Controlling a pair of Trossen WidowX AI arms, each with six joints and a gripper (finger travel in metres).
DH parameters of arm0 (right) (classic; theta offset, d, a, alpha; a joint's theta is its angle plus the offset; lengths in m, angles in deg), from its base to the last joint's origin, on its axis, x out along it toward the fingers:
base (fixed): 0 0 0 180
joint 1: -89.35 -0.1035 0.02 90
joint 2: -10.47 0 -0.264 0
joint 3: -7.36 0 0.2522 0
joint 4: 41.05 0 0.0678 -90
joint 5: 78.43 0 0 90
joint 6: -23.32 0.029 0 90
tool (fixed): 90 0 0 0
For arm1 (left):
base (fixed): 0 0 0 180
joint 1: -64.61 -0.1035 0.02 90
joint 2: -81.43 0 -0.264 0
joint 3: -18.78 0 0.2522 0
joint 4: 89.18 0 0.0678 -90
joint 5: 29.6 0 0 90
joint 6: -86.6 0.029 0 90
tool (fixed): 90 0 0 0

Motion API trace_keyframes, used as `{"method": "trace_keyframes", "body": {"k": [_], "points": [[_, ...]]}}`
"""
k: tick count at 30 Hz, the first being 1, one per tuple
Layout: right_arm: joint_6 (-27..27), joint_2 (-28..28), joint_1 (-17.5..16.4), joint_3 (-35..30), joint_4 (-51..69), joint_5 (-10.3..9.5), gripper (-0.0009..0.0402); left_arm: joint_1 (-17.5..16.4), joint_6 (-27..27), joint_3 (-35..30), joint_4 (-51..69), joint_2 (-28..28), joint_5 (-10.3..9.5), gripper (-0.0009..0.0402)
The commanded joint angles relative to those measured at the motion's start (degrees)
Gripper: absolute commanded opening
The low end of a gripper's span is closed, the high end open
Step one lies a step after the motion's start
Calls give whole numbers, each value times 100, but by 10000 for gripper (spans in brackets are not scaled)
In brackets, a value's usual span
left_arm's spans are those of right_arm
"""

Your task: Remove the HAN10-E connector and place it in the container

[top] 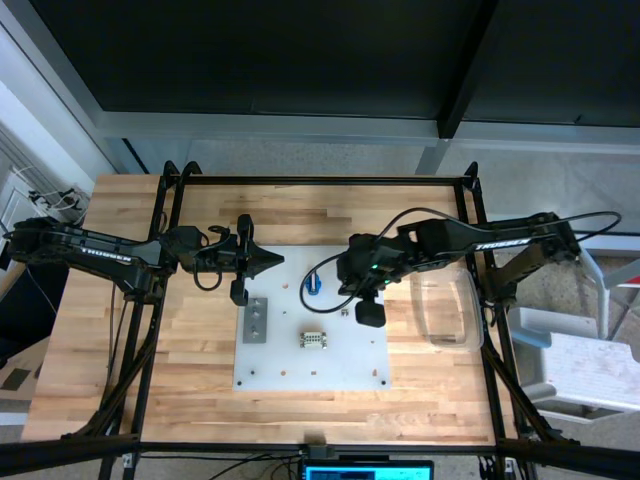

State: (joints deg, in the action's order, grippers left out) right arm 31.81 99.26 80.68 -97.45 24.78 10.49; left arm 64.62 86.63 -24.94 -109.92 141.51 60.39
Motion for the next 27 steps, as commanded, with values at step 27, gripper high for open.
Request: {"method": "trace_keyframes", "body": {"k": [27], "points": [[302,2218,-472,-2304,1475,306,0,-2,0,0,-2,2,0,0]]}}
